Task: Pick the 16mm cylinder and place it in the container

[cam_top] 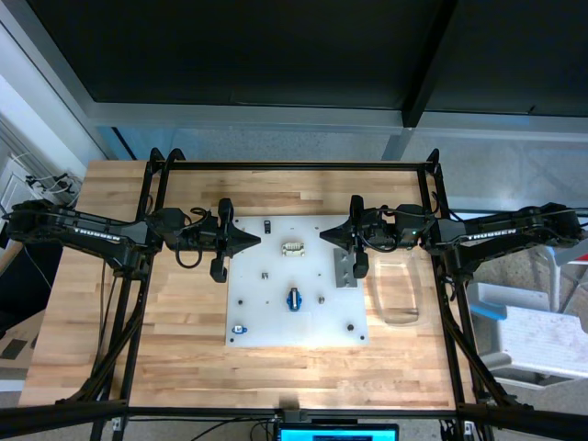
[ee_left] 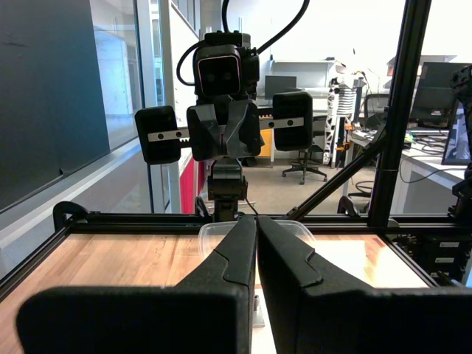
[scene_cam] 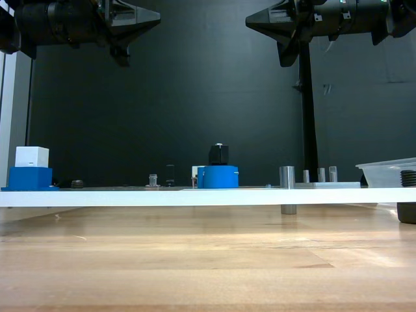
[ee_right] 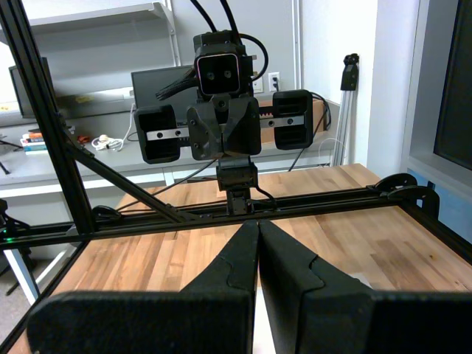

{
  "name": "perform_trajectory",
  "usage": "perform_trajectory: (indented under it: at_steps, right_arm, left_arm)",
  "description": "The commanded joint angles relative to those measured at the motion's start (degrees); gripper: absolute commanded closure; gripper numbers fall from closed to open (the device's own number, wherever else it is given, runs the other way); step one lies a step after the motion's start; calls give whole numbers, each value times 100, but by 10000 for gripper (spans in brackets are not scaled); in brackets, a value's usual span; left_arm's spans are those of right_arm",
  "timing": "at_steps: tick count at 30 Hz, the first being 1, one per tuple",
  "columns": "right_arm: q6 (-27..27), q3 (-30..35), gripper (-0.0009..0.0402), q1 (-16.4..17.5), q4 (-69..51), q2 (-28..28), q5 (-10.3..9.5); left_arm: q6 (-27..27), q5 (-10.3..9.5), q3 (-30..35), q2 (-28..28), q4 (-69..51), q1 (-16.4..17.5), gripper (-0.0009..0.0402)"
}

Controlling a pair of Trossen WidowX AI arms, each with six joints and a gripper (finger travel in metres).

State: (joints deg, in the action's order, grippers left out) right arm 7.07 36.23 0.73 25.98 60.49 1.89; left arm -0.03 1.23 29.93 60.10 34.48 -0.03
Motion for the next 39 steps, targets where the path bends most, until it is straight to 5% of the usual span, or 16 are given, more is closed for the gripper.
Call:
perform_trajectory:
  at_steps: [1, 11, 25, 31, 39]
  right_arm:
    - [0, 2, 393, 4, 4, 2, -2]
    - [144, 240, 393, 2, -173, 2, -7]
    - [542, 2393, 393, 7, -4422, 103, 4]
    - [752, 3307, 393, 20, -6161, 621, -17]
    - [905, 4559, 393, 85, -7829, 1624, -348]
  left_arm:
    - [0, 0, 2, 0, 2, 4, 393]
    - [0, 0, 2, 0, 2, 2, 393]
    - [0, 0, 2, 0, 2, 4, 393]
    - [0, 0, 2, 0, 2, 4, 393]
    - [0, 0, 2, 0, 2, 4, 393]
